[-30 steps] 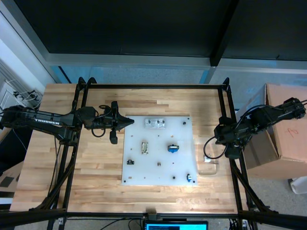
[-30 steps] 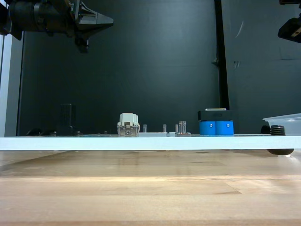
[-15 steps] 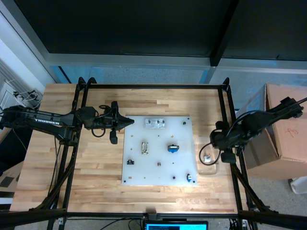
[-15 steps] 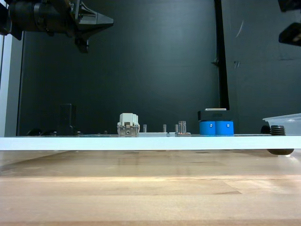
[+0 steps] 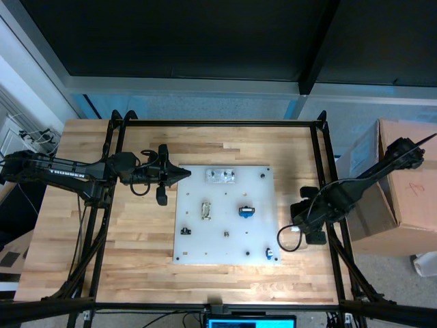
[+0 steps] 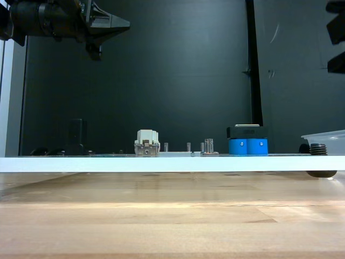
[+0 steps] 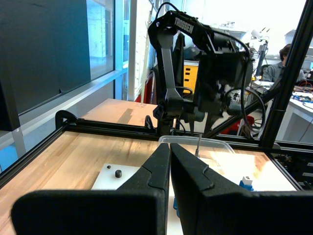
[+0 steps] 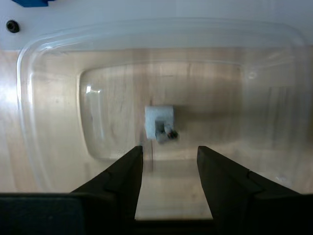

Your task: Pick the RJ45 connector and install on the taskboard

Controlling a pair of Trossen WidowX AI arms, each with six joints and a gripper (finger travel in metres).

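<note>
The step in hand is the pick: the small pale grey block-shaped RJ45 connector [image 8: 159,122] lies free on the floor of the shallow clear plastic tray [image 8: 20,93], which sits on the wooden worktop [image 5: 123,239] just beside the right edge of the white square task board [image 5: 225,249], toward that board's near right corner. The right gripper [image 8: 168,155] hangs over this tray pointing down into it, its two black fingers spread wide with nothing between them. The connector sits beyond the fingertips, roughly in line with the gap but not yet inside it, apart from both fingers. It looks to rest flat, with a small dark detail on one side; which way its plug end faces I cannot tell. By my judgement the next move calls for a straight descent so that the fingers straddle the block, then a close on its two flat sides, keeping the tips clear of the tray wall. The left gripper [image 5: 181,175] is held high above the worktop at the far left corner of the board, its fingers pressed together on nothing. None of the installing is yet done.
</note>
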